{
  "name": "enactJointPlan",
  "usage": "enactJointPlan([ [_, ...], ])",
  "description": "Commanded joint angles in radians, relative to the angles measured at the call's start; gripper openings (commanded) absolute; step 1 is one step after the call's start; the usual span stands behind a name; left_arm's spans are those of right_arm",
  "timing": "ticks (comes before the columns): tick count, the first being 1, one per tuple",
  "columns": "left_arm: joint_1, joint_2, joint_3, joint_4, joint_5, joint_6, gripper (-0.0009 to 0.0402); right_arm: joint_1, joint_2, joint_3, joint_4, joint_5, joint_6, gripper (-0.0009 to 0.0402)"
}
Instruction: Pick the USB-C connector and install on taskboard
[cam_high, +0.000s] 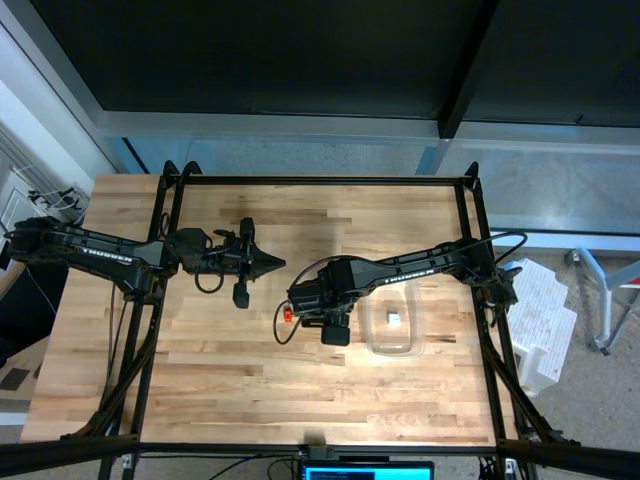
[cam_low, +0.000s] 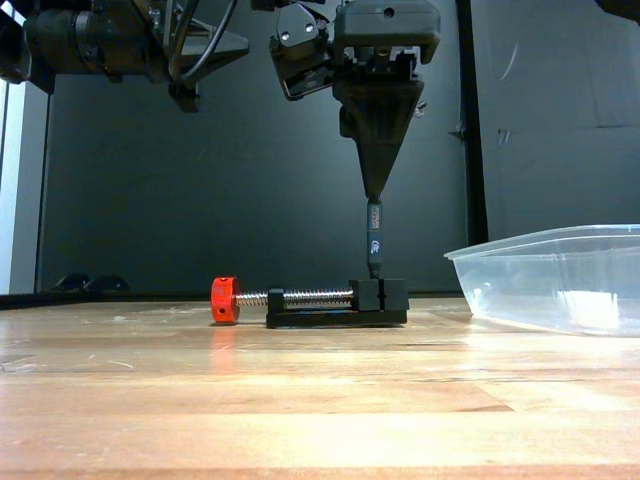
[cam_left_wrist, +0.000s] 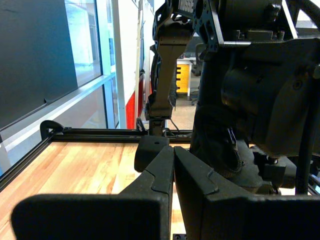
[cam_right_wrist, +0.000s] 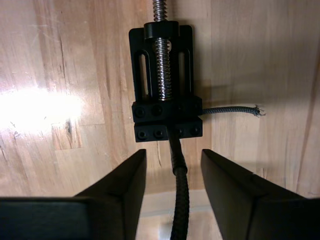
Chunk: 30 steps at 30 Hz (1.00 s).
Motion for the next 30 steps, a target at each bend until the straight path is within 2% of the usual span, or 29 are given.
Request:
enactJointPlan([
  [1, 0.000, 0.000, 0.000, 0.000, 0.000, 0.000, 0.0000, 0.002, -0.040, 0.004, -0.014, 0.012, 0.000, 0.0183],
  [10, 0.000, 0.000, 0.000, 0.001, 0.000, 0.000, 0.0000, 0.002, -0.119, 0.004, -0.040, 0.011, -0.004, 0.0193],
  [25, 0.000, 0.000, 0.000, 0.001, 0.000, 0.000, 0.0000, 0.005, -0.131, 0.003, -0.058, 0.011, -0.014, 0.0175],
  [30, 0.000, 0.000, 0.000, 0.000, 0.000, 0.000, 0.0000, -0.006, -0.205, -0.030, 0.016, 0.019, -0.059, 0.0155],
])
